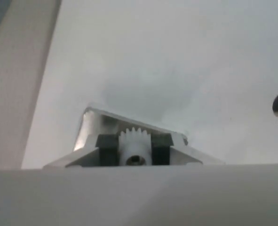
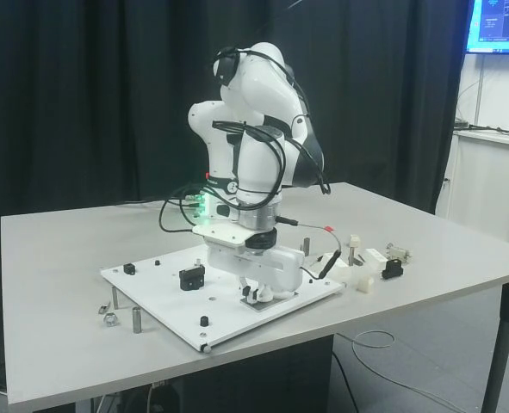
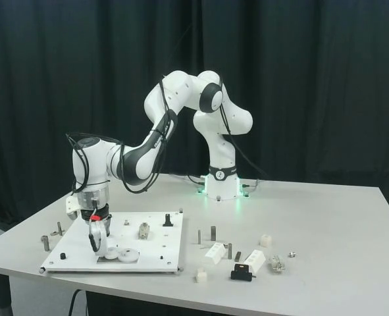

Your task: Remove small gear.

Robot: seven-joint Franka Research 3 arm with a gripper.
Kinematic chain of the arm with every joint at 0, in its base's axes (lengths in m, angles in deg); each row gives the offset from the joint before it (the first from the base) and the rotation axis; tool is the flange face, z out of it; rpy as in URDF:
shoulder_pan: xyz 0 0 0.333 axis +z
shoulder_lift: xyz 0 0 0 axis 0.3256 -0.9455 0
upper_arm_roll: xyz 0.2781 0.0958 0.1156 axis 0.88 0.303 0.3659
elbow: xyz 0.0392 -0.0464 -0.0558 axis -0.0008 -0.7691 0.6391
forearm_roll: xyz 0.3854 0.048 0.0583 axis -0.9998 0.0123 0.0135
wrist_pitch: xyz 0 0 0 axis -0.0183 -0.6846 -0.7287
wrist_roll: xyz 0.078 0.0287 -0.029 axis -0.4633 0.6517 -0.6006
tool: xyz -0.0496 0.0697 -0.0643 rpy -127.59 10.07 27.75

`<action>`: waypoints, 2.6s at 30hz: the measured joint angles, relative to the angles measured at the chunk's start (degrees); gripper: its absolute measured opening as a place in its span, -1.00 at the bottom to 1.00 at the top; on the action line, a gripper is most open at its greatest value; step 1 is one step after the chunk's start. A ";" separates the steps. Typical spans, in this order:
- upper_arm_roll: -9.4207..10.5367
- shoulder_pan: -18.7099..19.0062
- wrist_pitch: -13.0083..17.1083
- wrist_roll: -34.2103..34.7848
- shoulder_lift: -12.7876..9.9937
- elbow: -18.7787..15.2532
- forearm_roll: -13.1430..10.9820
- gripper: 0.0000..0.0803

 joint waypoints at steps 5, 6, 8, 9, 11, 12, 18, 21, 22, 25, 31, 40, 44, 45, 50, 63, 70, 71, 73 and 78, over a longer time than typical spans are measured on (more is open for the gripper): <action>0.00 0.01 0.04 -1.89 -0.02 0.00 0.01 -0.66; 0.00 0.01 0.04 -2.35 -0.02 0.00 0.01 -0.66; 0.00 0.01 0.05 -2.37 -0.02 0.01 0.00 -0.66; 0.00 0.01 0.06 -2.03 -0.03 0.01 -0.01 -0.66; -0.03 0.00 0.06 0.35 -0.03 0.01 -0.06 -0.66; -0.04 0.00 0.06 1.91 -0.03 0.01 -0.06 -0.66; -0.06 0.00 0.05 5.21 -0.03 0.02 -0.05 -0.66; -0.07 0.00 0.01 5.22 -0.02 0.02 -0.06 -0.66; -0.07 0.00 0.00 5.25 -0.02 0.03 -0.06 -0.66; -0.08 0.00 -0.06 5.25 -0.01 0.05 -0.06 -0.66; -0.08 0.03 -0.38 -2.11 -0.01 0.22 -0.02 -0.66; -0.07 0.02 -0.53 -6.56 -0.02 0.30 -0.14 -0.66; -0.10 -0.06 -0.52 -0.88 -0.04 0.30 -0.44 -0.66; -0.10 -0.07 -0.52 0.99 -0.05 0.30 -0.44 -0.66; -0.11 -0.07 -0.48 3.76 -0.07 0.30 -0.44 -0.66; -0.10 -0.01 -0.48 -8.11 -0.08 0.34 -0.43 -0.66; -0.19 -0.02 -0.49 2.69 -0.09 0.34 -0.63 -0.66; -0.20 -0.02 -0.49 4.20 -0.09 0.33 -0.62 -0.66; -0.20 -0.02 -0.49 5.72 -0.09 0.33 -0.59 -0.66; -0.20 0.03 -0.55 3.19 -0.08 0.34 -0.39 -0.66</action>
